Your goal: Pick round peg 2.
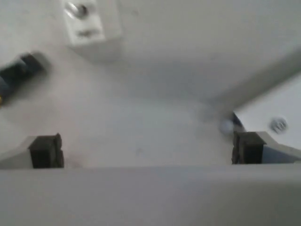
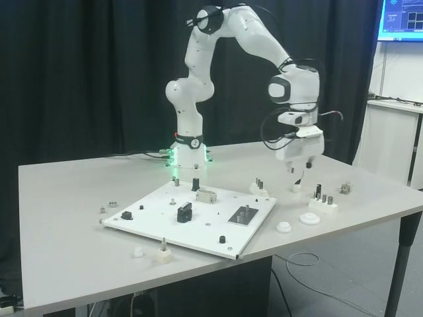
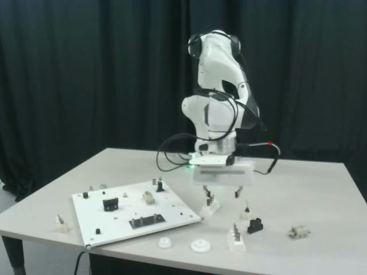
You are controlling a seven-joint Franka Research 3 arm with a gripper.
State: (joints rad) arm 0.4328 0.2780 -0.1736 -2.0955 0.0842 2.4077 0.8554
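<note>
The white robot arm reaches out over the grey table. Its gripper hangs in the air above the table top, just past the corner of the big white square board. The two black fingertips stand far apart, and there is nothing between them. The gripper holds nothing.

Round peg 2, a thin grey metal pin, stands up straight in a small white block on the table. In the first room view it sits right under the gripper, and the fingers are not touching it. In the wrist view the same white block shows with the shiny top of the pin in it, off to one side and not between the fingertips.

Near it on the table are a white block with more metal pins and two round white discs. A small black piece lies close by too.
</note>
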